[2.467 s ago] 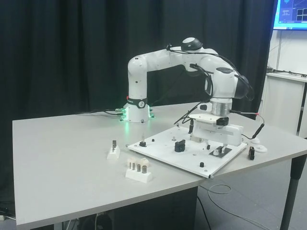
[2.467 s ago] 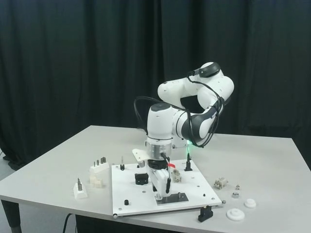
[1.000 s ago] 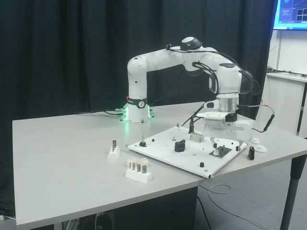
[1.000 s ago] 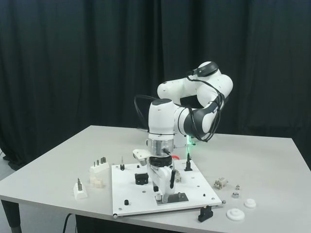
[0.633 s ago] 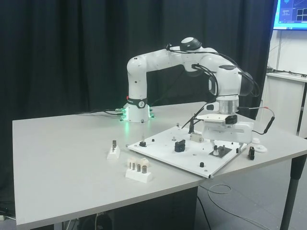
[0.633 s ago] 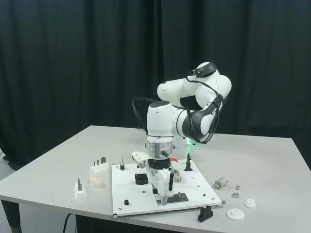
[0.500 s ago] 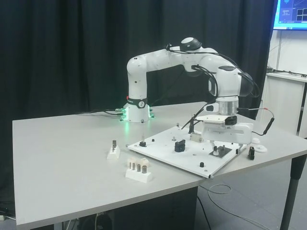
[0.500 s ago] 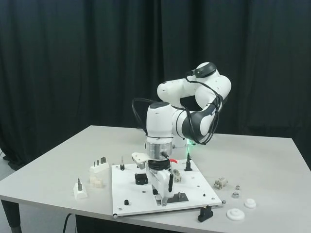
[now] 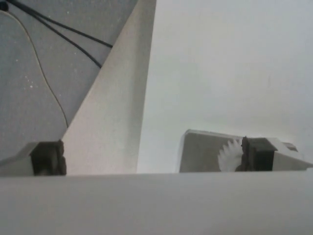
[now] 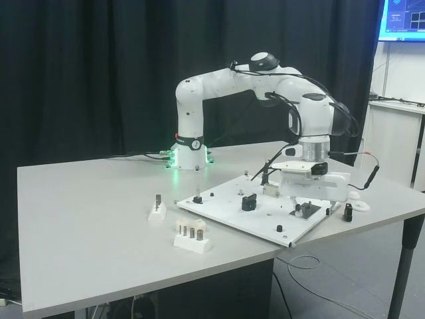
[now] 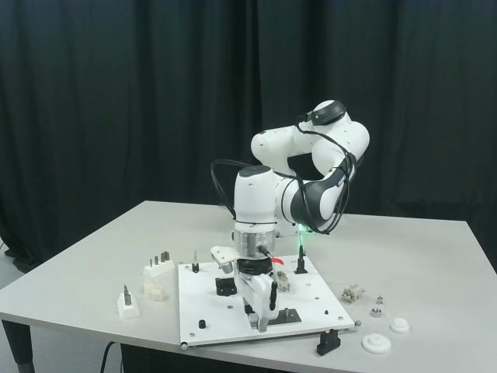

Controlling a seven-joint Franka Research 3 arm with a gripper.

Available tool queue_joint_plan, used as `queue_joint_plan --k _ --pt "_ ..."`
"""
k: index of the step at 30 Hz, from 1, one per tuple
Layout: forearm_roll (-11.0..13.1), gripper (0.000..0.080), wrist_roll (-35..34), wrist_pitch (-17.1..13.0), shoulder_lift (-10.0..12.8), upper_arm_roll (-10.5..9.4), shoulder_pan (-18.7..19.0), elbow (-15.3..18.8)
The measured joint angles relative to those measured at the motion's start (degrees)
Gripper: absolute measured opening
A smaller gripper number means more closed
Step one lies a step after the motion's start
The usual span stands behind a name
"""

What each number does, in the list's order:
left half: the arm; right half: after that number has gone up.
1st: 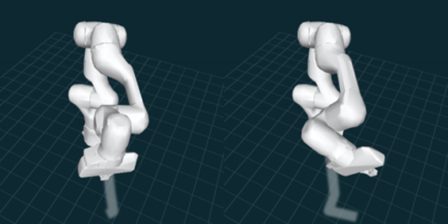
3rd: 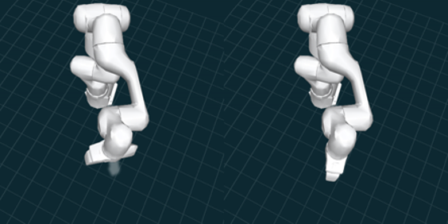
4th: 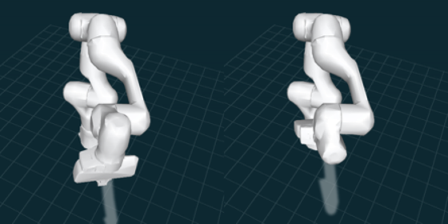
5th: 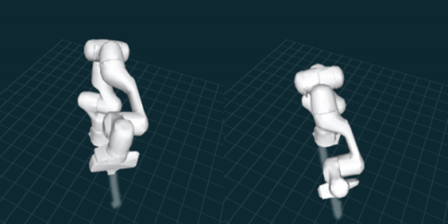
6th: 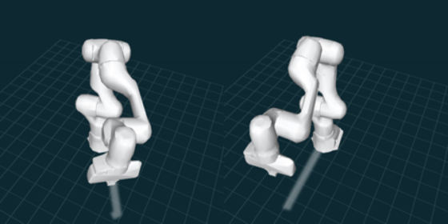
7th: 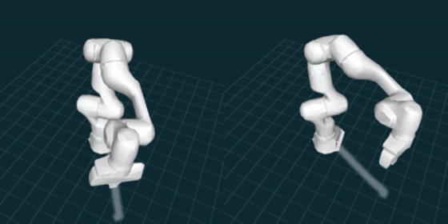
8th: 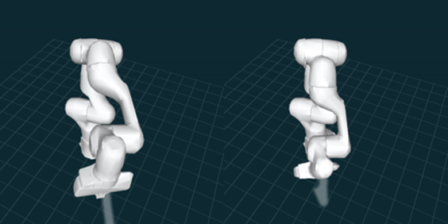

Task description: Insert small gear.

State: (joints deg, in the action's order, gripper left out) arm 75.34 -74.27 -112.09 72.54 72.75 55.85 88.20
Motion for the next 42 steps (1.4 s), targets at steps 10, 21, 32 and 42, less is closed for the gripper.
queue_joint_plan --k 10,21,32,42 --pt "0.0 0.08 0.0 -0.1 0.0 0.31 0.1 -0.5" --pt "-0.2 0.08 0.0 2.4 -0.4 3.01 0.7 -0.6" --pt "-1.3 0.08 0.0 6.7 -0.4 6.08 1.1 -0.6" --pt "-1.9 0.08 0.1 8.7 -0.4 7.32 1.1 -0.5"
